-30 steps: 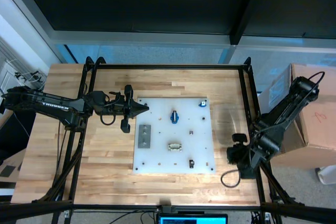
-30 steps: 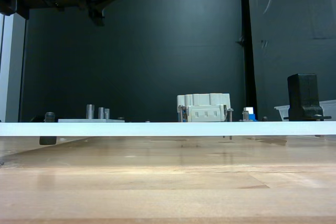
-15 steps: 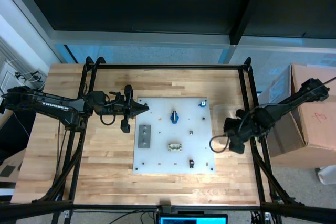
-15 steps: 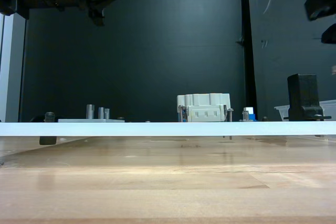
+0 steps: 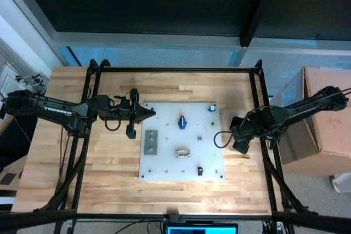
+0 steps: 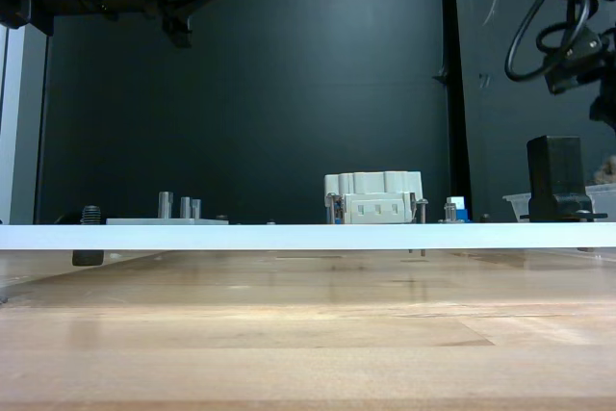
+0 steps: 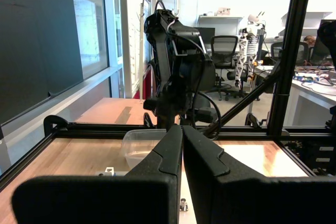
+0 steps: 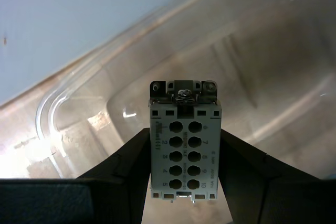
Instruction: Remove the HAN10E connector from the taskboard and place in the container
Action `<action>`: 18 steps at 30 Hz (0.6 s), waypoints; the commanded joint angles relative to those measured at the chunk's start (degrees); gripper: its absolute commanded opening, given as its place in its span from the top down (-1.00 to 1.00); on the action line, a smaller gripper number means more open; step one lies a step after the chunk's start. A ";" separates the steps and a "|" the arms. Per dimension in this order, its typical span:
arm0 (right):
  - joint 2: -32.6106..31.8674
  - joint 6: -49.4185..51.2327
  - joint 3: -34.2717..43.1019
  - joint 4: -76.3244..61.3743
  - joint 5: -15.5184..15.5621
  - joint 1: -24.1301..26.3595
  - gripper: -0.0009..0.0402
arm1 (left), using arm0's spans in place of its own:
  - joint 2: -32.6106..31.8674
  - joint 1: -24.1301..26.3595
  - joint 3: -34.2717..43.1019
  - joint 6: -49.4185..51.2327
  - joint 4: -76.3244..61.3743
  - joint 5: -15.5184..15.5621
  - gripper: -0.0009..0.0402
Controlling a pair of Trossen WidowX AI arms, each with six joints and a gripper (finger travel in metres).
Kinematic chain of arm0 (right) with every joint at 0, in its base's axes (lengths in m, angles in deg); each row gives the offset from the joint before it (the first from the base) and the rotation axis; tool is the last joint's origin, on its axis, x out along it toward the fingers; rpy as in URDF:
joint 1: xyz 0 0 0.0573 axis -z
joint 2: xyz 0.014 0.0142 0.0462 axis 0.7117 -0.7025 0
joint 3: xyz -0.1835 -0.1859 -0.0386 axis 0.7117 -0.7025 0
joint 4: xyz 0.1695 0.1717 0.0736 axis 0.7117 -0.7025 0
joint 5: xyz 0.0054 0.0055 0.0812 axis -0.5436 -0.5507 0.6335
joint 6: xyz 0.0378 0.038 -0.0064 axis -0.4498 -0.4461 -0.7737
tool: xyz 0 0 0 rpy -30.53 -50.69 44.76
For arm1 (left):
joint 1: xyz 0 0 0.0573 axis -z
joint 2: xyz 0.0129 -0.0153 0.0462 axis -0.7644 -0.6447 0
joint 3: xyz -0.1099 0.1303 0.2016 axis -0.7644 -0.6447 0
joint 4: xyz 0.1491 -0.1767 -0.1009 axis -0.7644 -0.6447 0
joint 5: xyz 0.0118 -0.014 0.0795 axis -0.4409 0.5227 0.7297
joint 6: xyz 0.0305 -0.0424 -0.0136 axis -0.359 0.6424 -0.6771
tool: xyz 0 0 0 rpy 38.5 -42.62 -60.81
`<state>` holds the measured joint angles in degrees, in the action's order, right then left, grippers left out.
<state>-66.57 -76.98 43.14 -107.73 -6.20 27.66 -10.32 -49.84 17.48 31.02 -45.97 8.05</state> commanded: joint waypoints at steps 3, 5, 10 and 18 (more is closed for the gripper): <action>-0.04 -0.70 -1.64 1.66 0.72 0.00 0.08 | -0.02 0.00 0.02 0.00 0.02 0.00 0.96; -0.04 -1.31 -1.60 1.64 0.68 0.00 -0.04 | -0.02 -0.02 0.02 0.00 0.02 0.00 0.96; -0.04 -1.53 -0.48 1.46 0.59 0.00 -0.28 | -0.02 0.00 0.02 0.00 0.02 0.00 0.96; -0.04 3.21 4.42 2.47 -2.56 -0.04 -0.35 | 0.00 -0.02 0.02 0.00 0.02 0.00 0.96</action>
<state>-66.62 -75.49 46.42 -105.98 -7.45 27.66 -10.32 -49.84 17.48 31.02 -45.97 8.05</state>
